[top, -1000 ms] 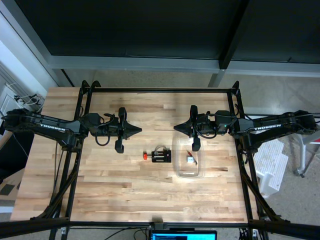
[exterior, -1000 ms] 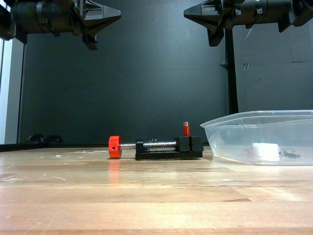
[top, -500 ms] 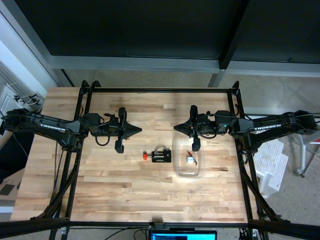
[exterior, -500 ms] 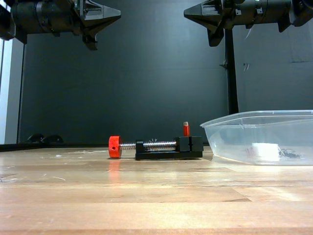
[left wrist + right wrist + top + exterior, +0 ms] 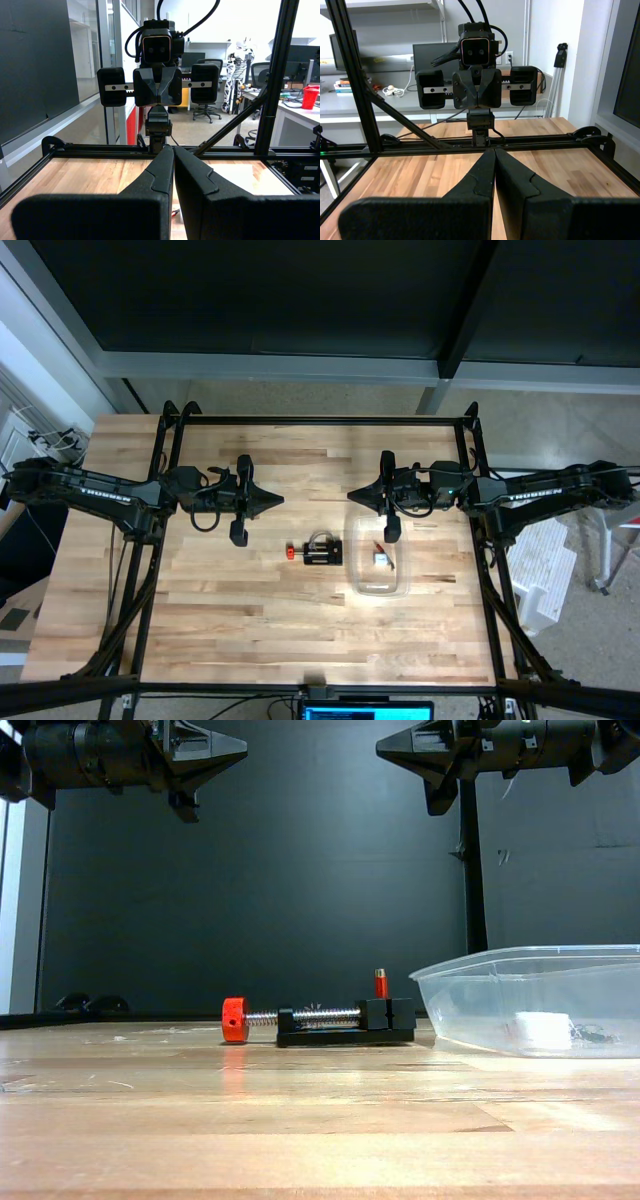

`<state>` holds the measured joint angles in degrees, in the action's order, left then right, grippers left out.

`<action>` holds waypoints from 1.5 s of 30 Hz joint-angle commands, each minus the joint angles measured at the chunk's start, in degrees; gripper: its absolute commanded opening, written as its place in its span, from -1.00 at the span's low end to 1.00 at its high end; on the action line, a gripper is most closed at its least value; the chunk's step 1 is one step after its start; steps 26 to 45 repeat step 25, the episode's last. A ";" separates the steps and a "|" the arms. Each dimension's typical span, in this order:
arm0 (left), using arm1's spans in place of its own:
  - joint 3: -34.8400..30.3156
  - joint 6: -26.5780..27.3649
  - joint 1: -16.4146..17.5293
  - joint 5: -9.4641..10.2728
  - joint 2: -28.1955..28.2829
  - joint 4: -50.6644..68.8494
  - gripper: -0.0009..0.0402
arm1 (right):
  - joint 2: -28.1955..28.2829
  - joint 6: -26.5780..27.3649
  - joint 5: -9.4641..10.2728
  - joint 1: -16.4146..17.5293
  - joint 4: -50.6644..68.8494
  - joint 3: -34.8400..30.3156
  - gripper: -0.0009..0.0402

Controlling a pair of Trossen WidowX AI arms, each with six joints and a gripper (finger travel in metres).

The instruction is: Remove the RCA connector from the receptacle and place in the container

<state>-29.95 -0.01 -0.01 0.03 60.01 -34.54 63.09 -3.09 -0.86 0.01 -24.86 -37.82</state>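
The receptacle (image 5: 318, 552) is a black block with a red-orange knob (image 5: 234, 1019), lying mid-table. A short red peg with a silvery tip (image 5: 380, 983) stands up from its right end. Just right of it sits the clear container (image 5: 381, 587), its wall (image 5: 455, 1005) close to the block. Inside lies a slim red and dark piece, by its look the RCA connector (image 5: 378, 546), next to a white square piece (image 5: 541, 1028). My left gripper (image 5: 278, 500) hovers shut, high above and left of the block. Above the container's far end my right gripper (image 5: 352, 497) also hangs shut, holding nothing.
A black frame (image 5: 318, 421) runs around the table's back and sides. Both arms reach inward from the edges at the same height, tips facing each other (image 5: 240, 752) (image 5: 382, 750). Bare wood lies in front of the block and container.
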 commanded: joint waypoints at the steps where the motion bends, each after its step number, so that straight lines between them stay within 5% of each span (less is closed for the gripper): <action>1: 0.00 0.00 0.00 0.00 0.00 0.00 -0.96 | 0.02 0.00 0.00 0.02 0.33 -0.02 -0.96; 45: 0.00 0.00 0.00 0.00 0.00 0.00 -0.96 | 0.02 0.00 0.00 0.02 1.68 -0.02 -0.96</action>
